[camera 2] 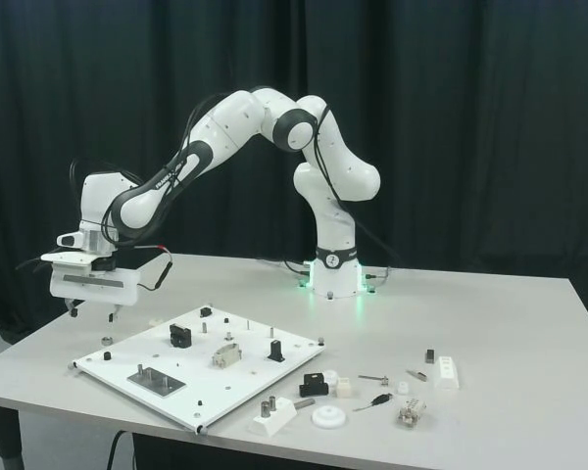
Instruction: Remove round peg 2.
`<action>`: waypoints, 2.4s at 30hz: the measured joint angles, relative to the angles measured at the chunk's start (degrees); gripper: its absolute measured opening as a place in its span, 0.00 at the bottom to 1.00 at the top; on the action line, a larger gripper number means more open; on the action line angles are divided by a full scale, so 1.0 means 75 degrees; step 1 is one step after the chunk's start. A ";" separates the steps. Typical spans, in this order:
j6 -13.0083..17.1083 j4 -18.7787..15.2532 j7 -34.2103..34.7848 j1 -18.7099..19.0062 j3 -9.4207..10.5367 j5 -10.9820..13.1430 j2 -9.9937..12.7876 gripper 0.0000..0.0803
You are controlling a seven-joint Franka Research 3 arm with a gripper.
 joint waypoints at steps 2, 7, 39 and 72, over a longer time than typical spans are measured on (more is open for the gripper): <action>0.0000 0.0008 0.0003 0.0000 0.0000 0.0000 0.0005 1.00; 0.0000 0.0039 0.0013 0.0000 0.0001 0.0000 0.0029 1.00; 0.0004 0.0355 0.0089 -0.0006 0.0001 0.0000 0.0333 1.00; 0.0004 0.0451 0.0090 -0.0012 0.0001 0.0000 0.0333 1.00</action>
